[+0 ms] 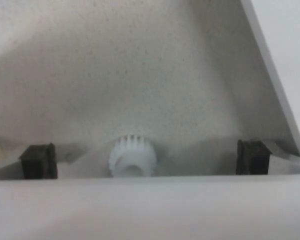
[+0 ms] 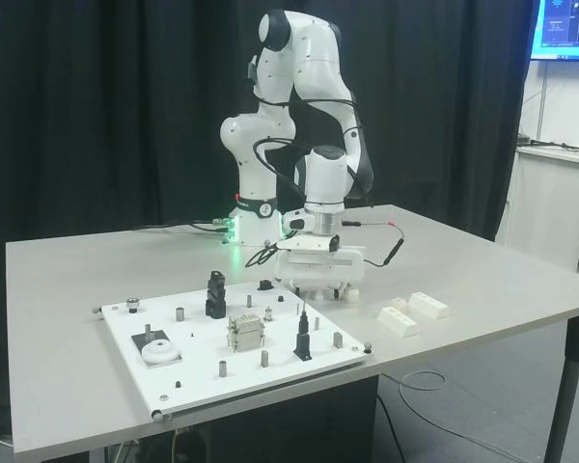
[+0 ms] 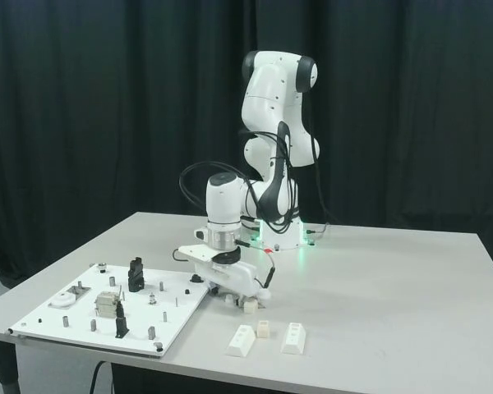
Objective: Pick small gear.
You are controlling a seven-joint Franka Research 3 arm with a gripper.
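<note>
White assy board (image 2: 234, 352) w/ pegs, white blocks (image 2: 414, 312) — grey table (image 2: 482, 260)

We see a white small gear (image 1: 132, 157) on the speckled grey desk (image 1: 140, 75), black pincer pads (image 1: 39, 161), a white arm (image 2: 309, 77), black curtains (image 3: 107, 98).

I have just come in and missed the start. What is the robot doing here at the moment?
The white arm has its gripper low over the grey table, beside the white board. In the wrist view the small gear lies on the table between the two open fingers. They do not touch it, so it is not yet picked.
</note>
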